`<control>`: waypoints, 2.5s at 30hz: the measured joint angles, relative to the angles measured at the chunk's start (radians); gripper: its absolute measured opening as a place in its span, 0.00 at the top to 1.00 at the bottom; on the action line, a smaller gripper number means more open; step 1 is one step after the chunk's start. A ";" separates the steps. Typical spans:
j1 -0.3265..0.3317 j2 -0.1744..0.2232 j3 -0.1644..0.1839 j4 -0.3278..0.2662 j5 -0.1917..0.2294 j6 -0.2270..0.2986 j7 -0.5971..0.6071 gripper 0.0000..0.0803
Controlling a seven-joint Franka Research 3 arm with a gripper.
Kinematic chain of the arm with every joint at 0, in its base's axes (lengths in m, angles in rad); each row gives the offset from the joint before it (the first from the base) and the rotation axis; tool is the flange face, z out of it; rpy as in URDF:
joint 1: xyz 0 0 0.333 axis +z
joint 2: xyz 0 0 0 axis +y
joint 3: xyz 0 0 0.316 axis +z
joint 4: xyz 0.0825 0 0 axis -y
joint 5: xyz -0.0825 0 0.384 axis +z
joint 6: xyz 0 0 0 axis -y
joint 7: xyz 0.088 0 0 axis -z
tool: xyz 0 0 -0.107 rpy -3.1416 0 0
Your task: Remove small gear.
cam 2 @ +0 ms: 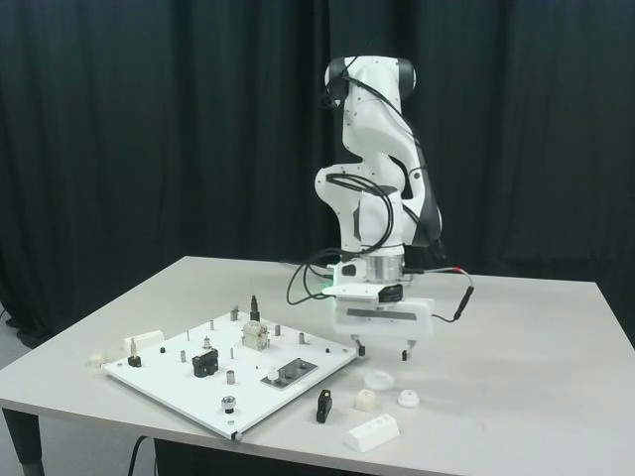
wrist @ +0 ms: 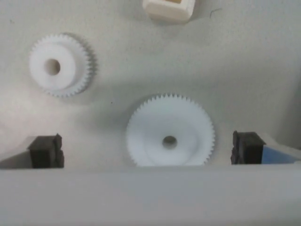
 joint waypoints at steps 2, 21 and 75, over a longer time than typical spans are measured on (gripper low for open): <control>-0.002 0.000 -0.002 0.001 0.000 0.000 0.000 0.00; -0.018 0.001 -0.082 0.042 -0.016 0.001 -0.001 0.00; -0.242 0.168 -0.114 0.287 -0.038 -0.166 -0.156 0.00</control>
